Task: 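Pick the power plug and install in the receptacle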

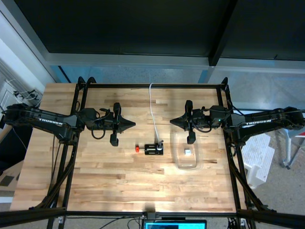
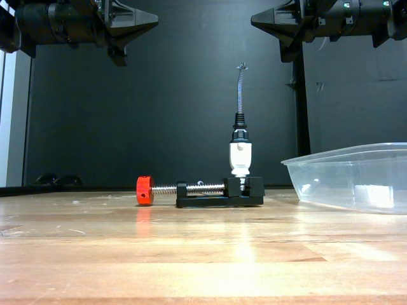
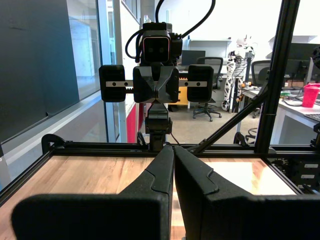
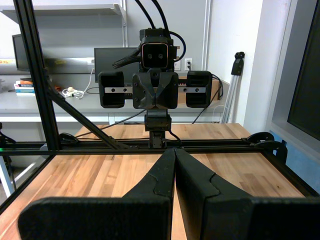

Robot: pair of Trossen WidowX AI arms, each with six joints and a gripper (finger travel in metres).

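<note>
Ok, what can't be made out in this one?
1. Power plug: found in no view; high view shows only a white square piece in the clear tray, whose wall blurs its contents in low view.
2. Receptacle opening: side-on in low view, too small in high view.
3. Wrist views: left gripper and right gripper, shut, high over the table, face each other; no task things show.

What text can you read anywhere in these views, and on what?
"TROSSEN": white letters on the black left arm.
Black right arm: similar white lettering, too blurred to read.
Nothing readable on the white receptacle or clear plastic tray.
Left gripper and right gripper hang shut above the wooden table, unmarked.
</note>
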